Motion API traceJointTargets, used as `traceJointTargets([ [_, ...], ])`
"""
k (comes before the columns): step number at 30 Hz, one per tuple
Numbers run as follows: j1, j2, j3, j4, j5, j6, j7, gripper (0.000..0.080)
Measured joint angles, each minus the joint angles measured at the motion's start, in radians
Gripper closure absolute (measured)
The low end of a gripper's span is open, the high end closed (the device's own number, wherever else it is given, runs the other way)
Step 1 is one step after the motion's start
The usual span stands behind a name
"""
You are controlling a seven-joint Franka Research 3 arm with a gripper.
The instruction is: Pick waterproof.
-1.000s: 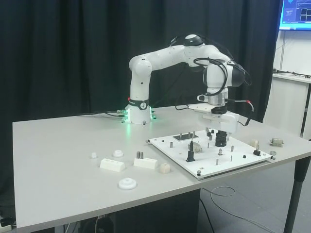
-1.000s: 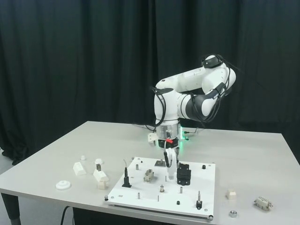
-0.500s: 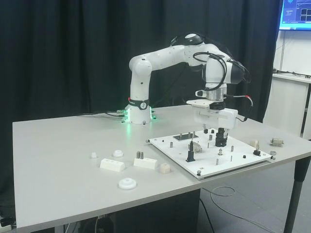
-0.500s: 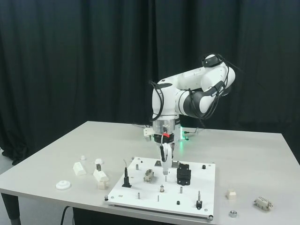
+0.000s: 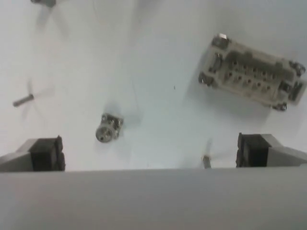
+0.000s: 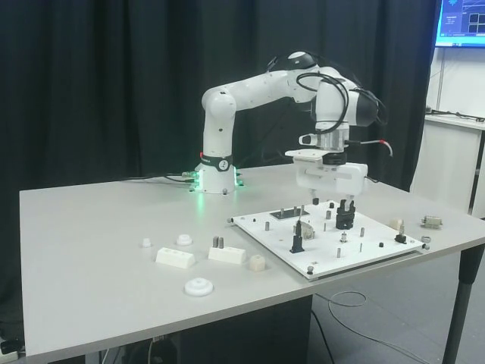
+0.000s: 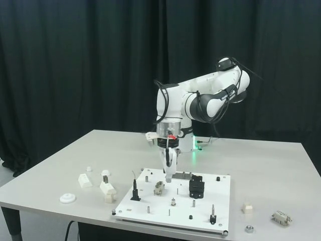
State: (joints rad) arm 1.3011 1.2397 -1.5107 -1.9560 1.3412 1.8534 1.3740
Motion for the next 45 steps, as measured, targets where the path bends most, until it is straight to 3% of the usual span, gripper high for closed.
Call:
traceJointTargets([
  [10,-0.034,0.000,-0.010,0.046,0.000,-0.004,-0.032,0.0003],
  [21,-0.044,-0.001,-0.028,0.131,0.000,-0.059,-0.023,0.0003],
  [34,-0.044,-0.004,-0.049,0.262,-0.005,-0.137,0.009,0.0003],
  [45,-0.043,-0.011,-0.056,0.406,-0.022,-0.196,-0.022,0.0003],
])
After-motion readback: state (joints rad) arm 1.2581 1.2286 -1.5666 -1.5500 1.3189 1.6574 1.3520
